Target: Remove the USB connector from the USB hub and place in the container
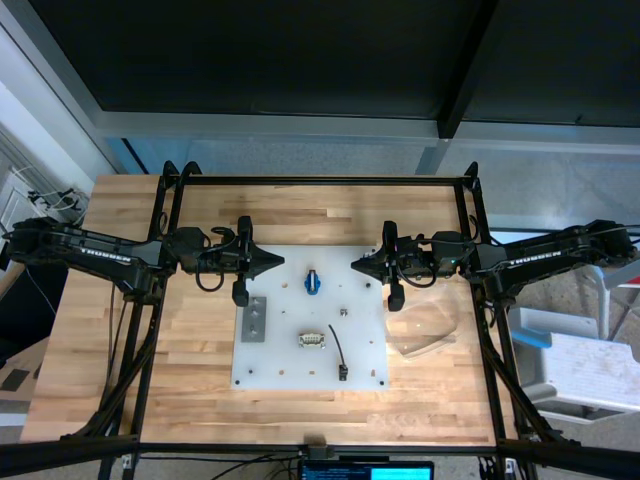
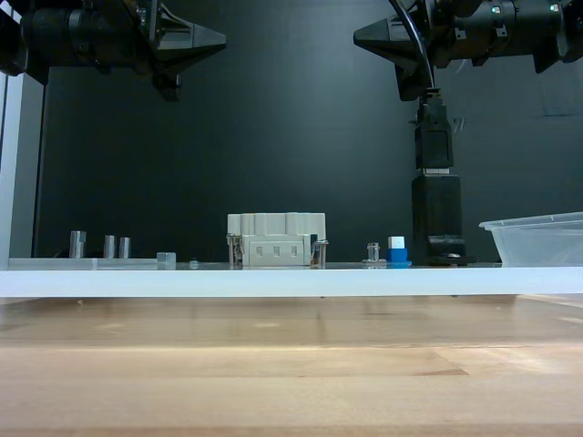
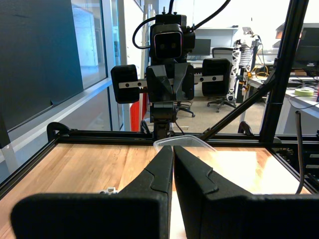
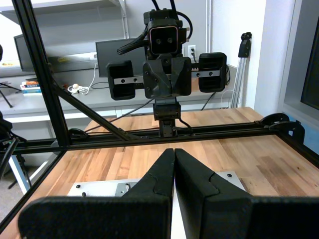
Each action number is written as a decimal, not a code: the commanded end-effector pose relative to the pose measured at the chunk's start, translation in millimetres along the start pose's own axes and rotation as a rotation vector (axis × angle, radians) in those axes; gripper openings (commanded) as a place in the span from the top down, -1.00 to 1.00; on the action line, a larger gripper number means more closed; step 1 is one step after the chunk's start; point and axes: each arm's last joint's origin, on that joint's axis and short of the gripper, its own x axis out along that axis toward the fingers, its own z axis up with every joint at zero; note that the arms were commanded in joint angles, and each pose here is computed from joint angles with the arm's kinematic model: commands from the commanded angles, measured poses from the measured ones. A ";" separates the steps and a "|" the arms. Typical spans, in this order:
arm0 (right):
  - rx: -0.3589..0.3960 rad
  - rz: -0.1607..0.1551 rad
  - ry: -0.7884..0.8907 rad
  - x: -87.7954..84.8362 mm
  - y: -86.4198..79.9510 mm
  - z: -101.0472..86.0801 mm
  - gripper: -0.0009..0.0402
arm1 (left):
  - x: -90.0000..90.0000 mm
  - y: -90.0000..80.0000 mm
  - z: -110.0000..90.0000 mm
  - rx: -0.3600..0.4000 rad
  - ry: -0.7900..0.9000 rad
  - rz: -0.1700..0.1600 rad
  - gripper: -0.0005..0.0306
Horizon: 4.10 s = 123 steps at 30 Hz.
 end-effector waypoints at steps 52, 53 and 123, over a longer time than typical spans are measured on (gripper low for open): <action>0.135 -0.098 0.892 10.6 79.9 40.7 0.74 | 0.1 -0.1 -0.1 0.000 0.000 -0.001 0.96; 0.138 -0.099 0.900 11.3 83.4 39.3 0.72 | 0.1 -0.1 -0.1 0.000 0.000 -0.001 0.96; 0.040 -0.095 1.036 91.6 181.6 -49.6 0.25 | 0.1 0.0 0.0 0.000 0.000 0.000 0.96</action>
